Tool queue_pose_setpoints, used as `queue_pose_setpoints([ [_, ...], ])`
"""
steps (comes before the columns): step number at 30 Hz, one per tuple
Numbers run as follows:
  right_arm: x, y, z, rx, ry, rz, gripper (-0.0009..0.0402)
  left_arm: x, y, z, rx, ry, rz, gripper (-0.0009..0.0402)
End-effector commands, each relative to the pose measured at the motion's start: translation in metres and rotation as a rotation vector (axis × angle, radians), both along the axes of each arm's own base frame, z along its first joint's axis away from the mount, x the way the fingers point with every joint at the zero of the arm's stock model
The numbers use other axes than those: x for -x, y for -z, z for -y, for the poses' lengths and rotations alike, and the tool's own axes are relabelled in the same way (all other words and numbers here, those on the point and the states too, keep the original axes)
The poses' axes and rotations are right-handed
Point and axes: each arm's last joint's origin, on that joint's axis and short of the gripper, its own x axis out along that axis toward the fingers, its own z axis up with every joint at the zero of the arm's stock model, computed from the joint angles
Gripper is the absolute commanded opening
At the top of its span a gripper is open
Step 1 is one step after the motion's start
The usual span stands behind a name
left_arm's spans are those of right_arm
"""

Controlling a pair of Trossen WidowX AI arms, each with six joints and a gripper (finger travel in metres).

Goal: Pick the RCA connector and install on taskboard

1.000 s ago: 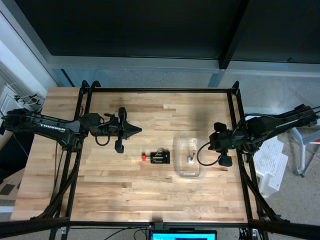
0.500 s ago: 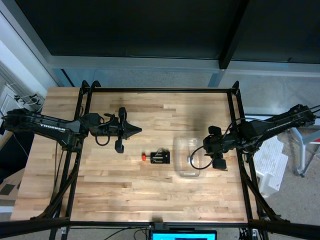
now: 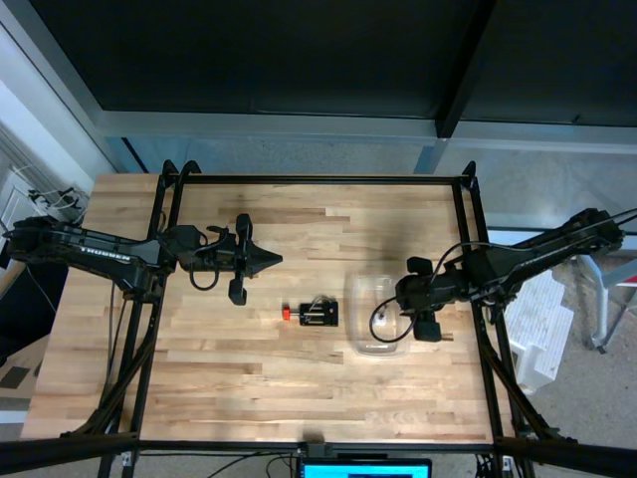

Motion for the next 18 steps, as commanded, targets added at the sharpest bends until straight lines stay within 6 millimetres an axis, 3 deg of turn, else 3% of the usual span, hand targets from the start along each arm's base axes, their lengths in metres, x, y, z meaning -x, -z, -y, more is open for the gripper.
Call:
queue_pose_setpoints([
  [1,-0.003,0.009,-0.001,-0.002,0.007,0.000,0.0159,0.000,0.000,0.000,0.000,0.000,0.000,0.0000],
  [18,-0.020,0.044,-0.007,0.005,0.005,-0.017,0.0159,0.000,0.000,0.000,0.000,0.000,0.000,0.0000],
])
